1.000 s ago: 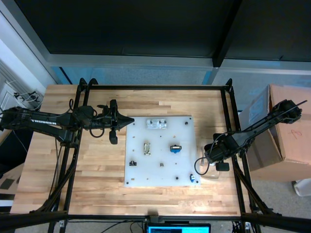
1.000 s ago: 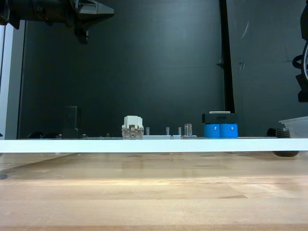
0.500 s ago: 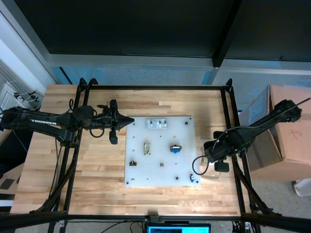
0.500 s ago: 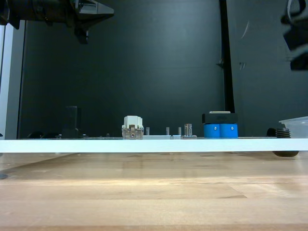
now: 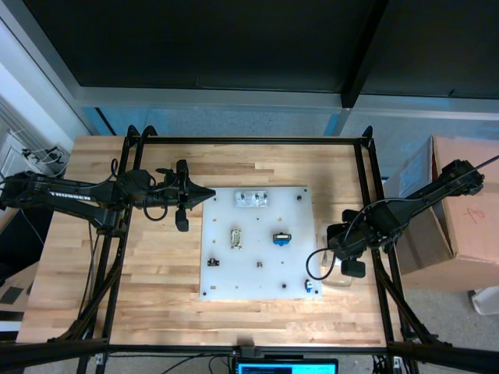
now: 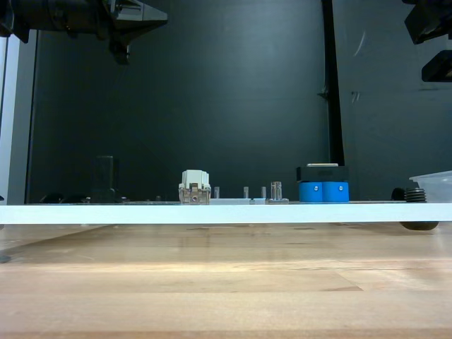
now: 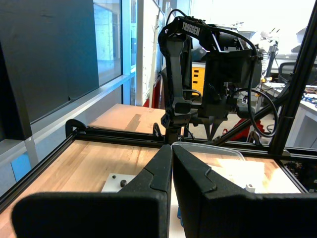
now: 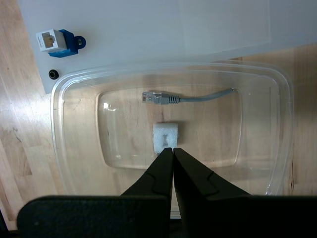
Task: Pick the RJ45 connector and install on the taskboard
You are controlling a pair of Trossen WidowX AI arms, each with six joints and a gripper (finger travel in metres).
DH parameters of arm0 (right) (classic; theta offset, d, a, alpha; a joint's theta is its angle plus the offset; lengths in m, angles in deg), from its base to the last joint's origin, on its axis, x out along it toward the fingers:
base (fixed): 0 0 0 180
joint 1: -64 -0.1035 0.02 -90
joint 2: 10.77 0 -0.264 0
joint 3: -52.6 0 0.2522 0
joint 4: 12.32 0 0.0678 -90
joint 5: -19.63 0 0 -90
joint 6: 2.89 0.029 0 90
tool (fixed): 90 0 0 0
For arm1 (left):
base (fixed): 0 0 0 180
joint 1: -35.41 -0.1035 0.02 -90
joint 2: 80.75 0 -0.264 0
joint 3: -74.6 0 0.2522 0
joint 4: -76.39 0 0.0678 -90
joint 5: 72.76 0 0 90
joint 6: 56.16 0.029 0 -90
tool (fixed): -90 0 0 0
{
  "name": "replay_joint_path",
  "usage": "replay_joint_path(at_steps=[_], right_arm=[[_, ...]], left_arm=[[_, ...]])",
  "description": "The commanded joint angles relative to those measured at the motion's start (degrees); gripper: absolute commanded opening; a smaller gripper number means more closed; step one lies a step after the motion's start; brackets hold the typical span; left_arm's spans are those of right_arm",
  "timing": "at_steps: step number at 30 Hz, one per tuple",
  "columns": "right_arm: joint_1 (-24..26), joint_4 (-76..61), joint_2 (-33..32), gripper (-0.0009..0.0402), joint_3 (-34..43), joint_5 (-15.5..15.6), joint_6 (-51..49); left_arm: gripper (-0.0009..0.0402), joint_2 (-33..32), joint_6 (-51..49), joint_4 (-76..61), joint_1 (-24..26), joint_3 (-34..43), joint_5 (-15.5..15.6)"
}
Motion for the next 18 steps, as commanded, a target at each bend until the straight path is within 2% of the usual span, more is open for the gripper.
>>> replay_joint_path(at_steps=[1,3,7,8,18], right_arm=[[-0.04,0.04,-0.04,0.0,-0.07,-0.2,1.84],[-0.02,0.07,-0.39,0.0,-0.11,-1.7,5.79],[0.42,0.28,-2.25,0.0,-0.5,-7.58,16.13],[0.44,0.35,-2.89,0.0,-0.52,-8.17,18.36],[0.98,4.37,-7.3,0.0006,-3.72,-8.46,28.76]], left_arm=[[0.0,0.0,0.02,0.02,-0.02,0.0,-0.02],[0.0,0.0,0.02,0.0,-0.02,0.0,-0.02],[0.0,0.0,0.02,0.02,-0.02,0.0,-0.02],[0.0,0.0,0.02,0.02,-0.02,0.0,-0.02],[0.0,0.0,0.02,0.0,-0.02,0.0,-0.02]])
